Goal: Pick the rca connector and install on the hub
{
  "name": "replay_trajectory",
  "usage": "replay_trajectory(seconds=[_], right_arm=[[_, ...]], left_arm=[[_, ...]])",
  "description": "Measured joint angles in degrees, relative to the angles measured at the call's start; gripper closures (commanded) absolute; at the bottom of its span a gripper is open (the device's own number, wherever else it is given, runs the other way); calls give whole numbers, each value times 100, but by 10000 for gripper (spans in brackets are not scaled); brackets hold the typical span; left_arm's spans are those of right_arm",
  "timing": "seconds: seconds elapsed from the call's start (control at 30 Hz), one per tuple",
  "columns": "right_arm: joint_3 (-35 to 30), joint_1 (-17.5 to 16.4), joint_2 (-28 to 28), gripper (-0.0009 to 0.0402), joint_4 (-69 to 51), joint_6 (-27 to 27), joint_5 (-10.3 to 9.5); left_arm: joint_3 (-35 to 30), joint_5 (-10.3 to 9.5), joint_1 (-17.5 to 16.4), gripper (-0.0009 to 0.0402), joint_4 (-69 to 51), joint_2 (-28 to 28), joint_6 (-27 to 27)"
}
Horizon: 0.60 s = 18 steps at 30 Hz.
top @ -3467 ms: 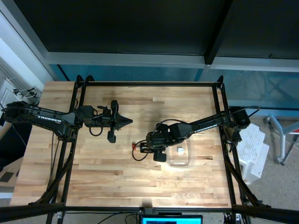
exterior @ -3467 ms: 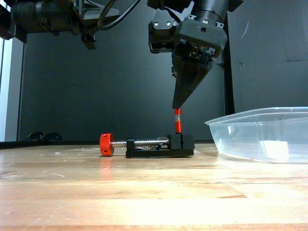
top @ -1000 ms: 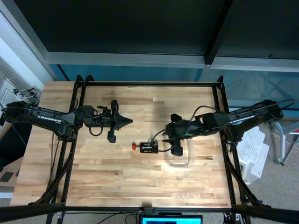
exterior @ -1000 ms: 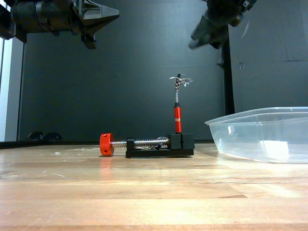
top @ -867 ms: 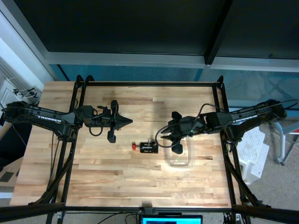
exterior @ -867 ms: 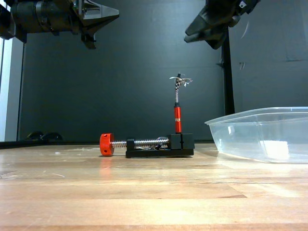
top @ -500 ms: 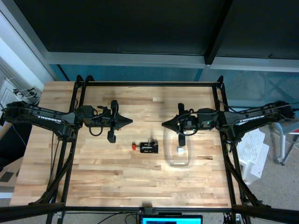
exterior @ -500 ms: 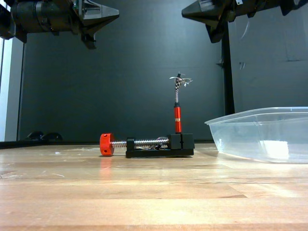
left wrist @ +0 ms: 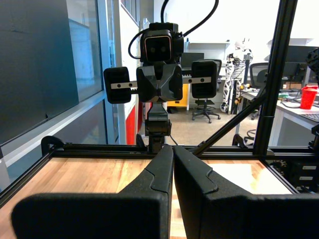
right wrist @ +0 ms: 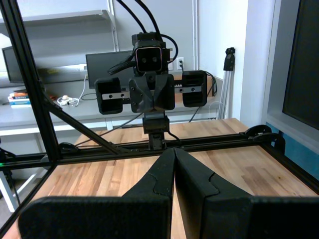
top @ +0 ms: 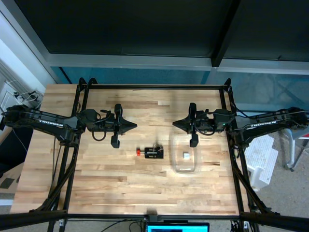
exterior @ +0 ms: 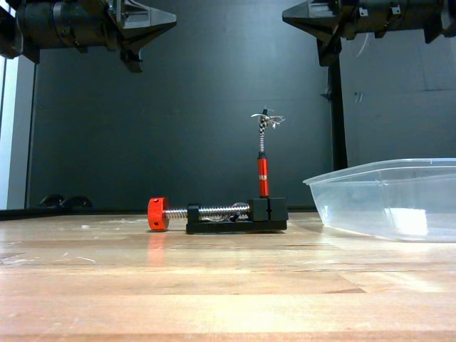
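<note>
The hub (top: 154, 154) is a small black block with a red knob, lying mid-table; the low view shows the hub (exterior: 236, 214) side-on. The rca connector (exterior: 263, 175) stands upright in the hub's right end, red-bodied with a metal band and twisted wire on top; from above the rca connector (top: 155, 146) is a tiny speck. My right gripper (top: 175, 123) hovers shut, high and right of the hub, clear of the connector (exterior: 286, 14) (right wrist: 174, 152). At the left, my left gripper (top: 135, 126) hangs shut and holds nothing (exterior: 171, 21) (left wrist: 173, 149).
A clear plastic tray (top: 186, 170) lies just right of the hub, with a small white piece (top: 186, 155) inside; its wall (exterior: 385, 192) shows in the low view. A black frame (top: 154, 87) borders the table.
My right gripper rose off the rca connector, leaving it standing on the hub, then drew back up and to the right until level. The left arm has not moved.
</note>
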<state>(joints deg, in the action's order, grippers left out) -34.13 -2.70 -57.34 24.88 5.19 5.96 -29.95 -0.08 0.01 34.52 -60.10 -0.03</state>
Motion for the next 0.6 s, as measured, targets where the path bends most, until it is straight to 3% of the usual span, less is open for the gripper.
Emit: replay_trajectory(seconds=[0.47, 0.6], right_arm=[[140, 11, 9, 393, -9, -17, -7], [122, 9, 9, 393, -20, -15, -118]], left_arm=[[0, 0, 0, 393, 0, 0, 0], [0, 2, 0, 393, 0, 0, 0]])
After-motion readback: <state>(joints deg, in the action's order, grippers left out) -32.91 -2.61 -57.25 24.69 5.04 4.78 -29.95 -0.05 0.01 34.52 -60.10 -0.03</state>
